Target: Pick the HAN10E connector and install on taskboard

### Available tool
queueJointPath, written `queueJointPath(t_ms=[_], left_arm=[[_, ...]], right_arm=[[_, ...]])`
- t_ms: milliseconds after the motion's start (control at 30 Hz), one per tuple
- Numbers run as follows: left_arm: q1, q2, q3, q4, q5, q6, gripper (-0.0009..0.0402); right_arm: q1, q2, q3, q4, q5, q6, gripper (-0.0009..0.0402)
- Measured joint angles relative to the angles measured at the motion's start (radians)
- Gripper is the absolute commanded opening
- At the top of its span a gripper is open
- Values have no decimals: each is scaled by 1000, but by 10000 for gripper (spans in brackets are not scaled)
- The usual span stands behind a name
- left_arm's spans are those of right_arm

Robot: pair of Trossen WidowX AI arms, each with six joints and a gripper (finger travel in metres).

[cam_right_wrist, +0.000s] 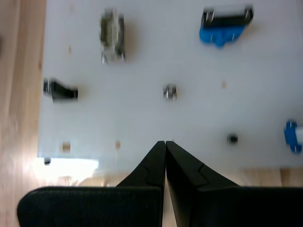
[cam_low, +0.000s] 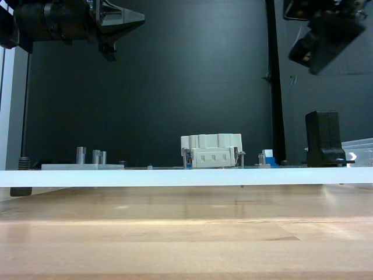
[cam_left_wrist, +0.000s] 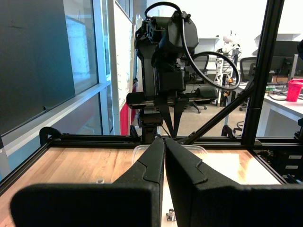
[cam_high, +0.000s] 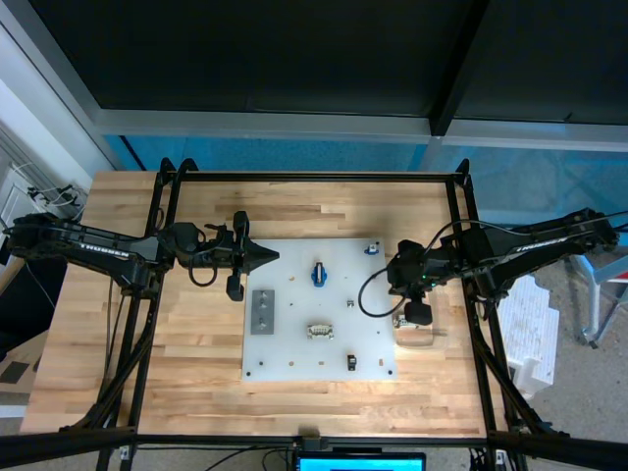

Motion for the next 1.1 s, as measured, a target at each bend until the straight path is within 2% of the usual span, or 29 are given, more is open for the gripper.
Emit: queueJointPath(t_ms=[333,733,833,1100], left_arm=[[0,0,0,0,0,0,1],[0,0,0,0,0,0,1],[0,0,0,0,0,0,1],[0,0,0,0,0,0,1]], right_arm=[[61,31,29,-198,-1,64,0],[135,105,30,-290,-2,125,8],[143,131,30,-288,-1,125,41],[160,173,30,-255,7,124,178]])
